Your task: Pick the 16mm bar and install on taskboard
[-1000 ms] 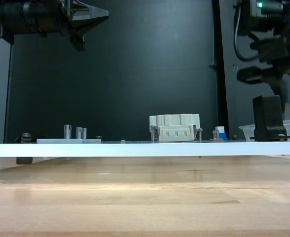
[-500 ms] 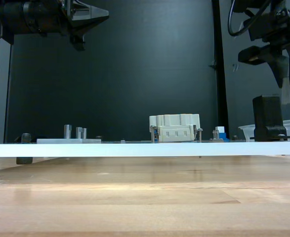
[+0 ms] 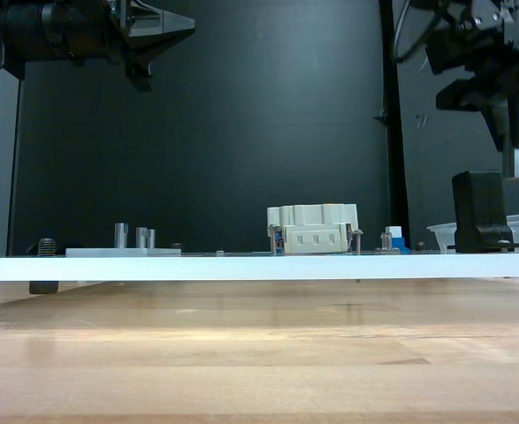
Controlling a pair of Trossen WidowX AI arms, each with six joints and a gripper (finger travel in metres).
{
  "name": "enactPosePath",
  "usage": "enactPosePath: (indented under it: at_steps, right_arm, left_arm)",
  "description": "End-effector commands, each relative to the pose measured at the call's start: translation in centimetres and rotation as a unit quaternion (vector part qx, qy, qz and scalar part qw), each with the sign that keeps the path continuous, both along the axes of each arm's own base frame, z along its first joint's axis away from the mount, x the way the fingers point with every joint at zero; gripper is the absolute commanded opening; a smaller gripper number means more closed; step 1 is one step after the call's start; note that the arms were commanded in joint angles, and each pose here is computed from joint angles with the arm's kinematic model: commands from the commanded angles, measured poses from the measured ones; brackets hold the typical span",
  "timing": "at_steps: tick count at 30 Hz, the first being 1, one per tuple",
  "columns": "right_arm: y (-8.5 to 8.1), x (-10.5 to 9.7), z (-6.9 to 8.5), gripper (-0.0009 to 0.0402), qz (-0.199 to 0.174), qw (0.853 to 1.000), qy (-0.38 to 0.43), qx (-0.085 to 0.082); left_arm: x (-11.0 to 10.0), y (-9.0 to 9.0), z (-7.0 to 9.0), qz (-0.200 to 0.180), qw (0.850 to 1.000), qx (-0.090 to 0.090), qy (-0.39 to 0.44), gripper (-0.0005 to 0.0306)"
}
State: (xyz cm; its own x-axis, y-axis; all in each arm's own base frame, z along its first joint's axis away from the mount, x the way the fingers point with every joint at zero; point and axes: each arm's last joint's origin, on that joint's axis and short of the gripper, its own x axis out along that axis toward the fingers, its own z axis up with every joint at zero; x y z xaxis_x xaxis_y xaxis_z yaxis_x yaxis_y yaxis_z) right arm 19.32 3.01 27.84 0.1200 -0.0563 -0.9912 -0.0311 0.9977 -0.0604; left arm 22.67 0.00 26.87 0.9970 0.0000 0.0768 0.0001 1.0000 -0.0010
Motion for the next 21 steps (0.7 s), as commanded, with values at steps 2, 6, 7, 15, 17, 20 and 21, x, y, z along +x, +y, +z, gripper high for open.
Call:
enactPosePath:
  at_steps: [2,6,7,15,17,20,21]
  right_arm:
    - [1.0,1.1,0.5,0.0002,-0.024,1.000,0.003,0.006]
    - [2.2,2.2,0.4,0.0002,-0.026,0.999,0.014,0.015]
    - [2.5,2.4,0.4,0.0002,-0.024,0.999,0.016,0.015]
    - [5.9,4.6,-0.3,0.0002,-0.017,0.999,0.032,0.012]
    - [6.5,5.1,-0.3,0.0002,-0.024,0.999,0.030,0.014]
    - [7.4,5.7,-0.4,0.0002,-0.029,0.999,0.026,0.017]
    - [7.8,5.8,-0.4,0.0002,-0.027,0.999,0.026,0.017]
  left_arm:
    - [0.0,0.0,0.0,0.000,1.000,0.000,0.000,0.0000]
    - [0.0,0.0,0.0,0.000,1.000,0.000,0.000,0.0000]
    - [0.0,0.0,0.0,0.000,1.000,0.000,0.000,0.0000]
    - [0.0,0.0,0.0,0.000,1.000,0.000,0.000,0.0000]
    - [0.0,0.0,0.0,0.000,1.000,0.000,0.000,0.0000]
    - [0.0,0.0,0.0,0.000,1.000,0.000,0.000,0.0000]
    - [0.0,0.0,0.0,0.000,1.000,0.000,0.000,0.0000]
